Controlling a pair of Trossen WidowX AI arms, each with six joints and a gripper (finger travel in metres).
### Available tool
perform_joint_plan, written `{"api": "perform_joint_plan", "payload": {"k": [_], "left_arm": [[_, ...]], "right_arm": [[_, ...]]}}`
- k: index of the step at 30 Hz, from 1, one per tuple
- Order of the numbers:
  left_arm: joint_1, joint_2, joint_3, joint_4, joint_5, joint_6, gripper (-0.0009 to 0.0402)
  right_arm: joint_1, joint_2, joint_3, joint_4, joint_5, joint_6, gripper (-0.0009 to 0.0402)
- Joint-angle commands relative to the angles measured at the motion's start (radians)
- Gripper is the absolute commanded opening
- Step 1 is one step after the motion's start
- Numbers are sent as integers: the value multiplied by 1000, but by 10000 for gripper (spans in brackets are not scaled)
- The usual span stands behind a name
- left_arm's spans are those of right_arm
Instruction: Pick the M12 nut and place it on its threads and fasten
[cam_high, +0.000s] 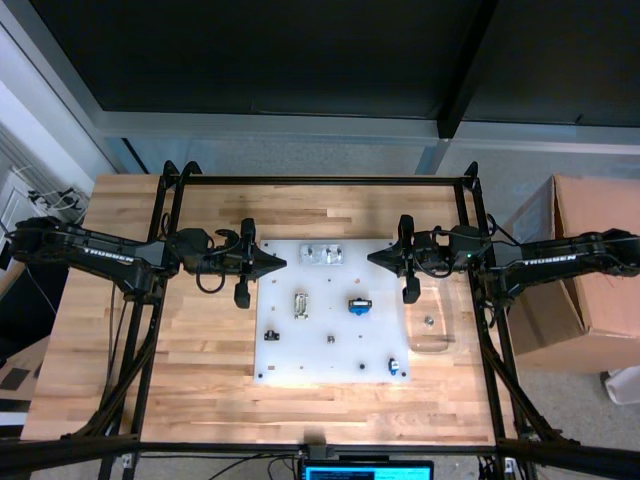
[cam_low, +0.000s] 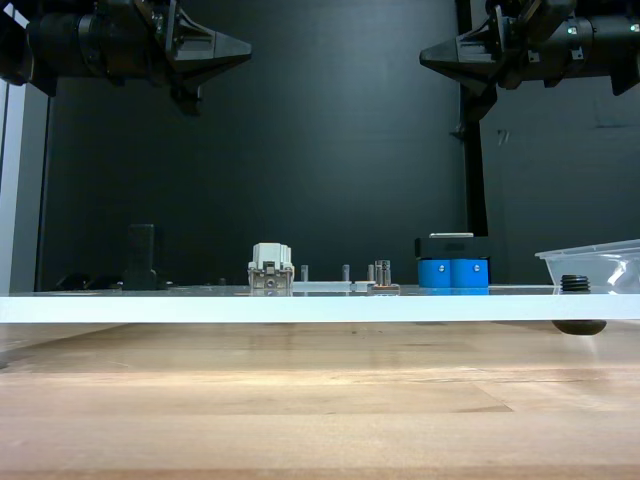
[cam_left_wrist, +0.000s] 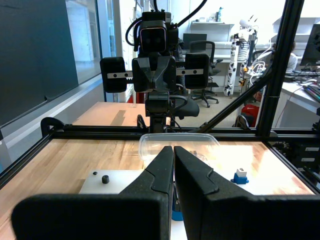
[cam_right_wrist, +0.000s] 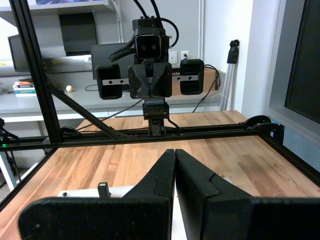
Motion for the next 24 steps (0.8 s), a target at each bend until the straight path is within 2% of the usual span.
{"api": "perform_joint_plan", "payload": {"k": [1,24], "left_arm": [[0,0,0,0,0,0,0],[0,0,0,0,0,0,0]], "right_arm": [[0,0,0,0,0,0,0],[0,8,0,-5,1,-1,0]]}}
